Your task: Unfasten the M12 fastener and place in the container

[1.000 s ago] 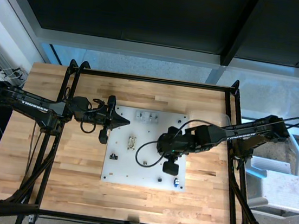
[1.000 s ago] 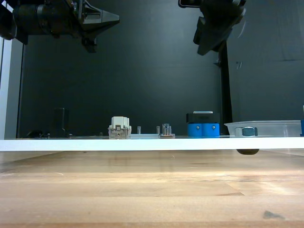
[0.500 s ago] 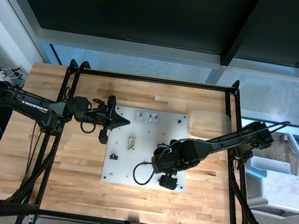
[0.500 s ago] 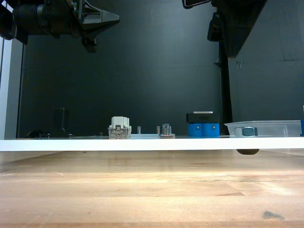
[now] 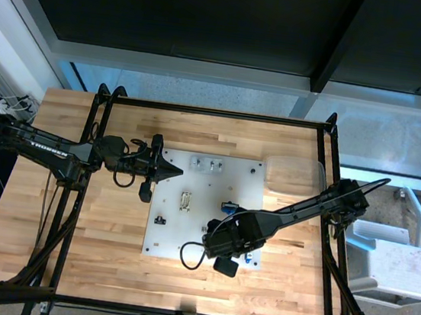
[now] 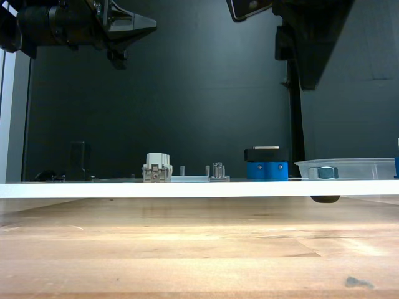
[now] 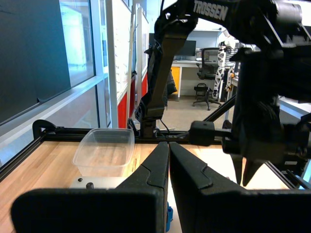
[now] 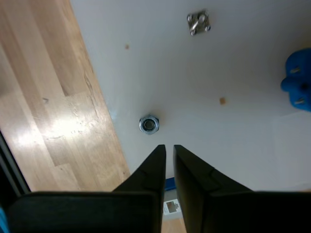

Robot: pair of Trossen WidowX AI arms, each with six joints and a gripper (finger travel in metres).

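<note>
**Q:** What do we record for the right pincer?

**A:** We find its fingers parted by only a narrow slit, with nothing between them. It points straight down at the white board. The low view puts it high above that surface.

**Q:** Which way does the M12 fastener lie from it?

**A:** It lies just beyond the fingertips, slightly off the line of the slit, toward one finger's side. It sits on the board close to the edge that meets the wooden counter. We see its hexagon face-on, so the thread axis stands upright, in line with the pincer's pointing. No ribs show. We judge it run down on its stud, though the stud itself is hidden from us.

**Q:** The container?

**A:** It stands off the board's far right corner, well apart from the fastener. The high view shows nothing in it. In the low view the fastener merely stands in front of it.

**Q:** The left pincer?

**A:** It is pressed together, grips nothing, and hangs high beside the board's left edge. The right arm is plainly the nearer.

**Q:** Our finding?

**A:** We judge the coming move needs a small sideways correction to centre the slit over the hexagon. After that it needs a wider spread and a straight descent.
</note>
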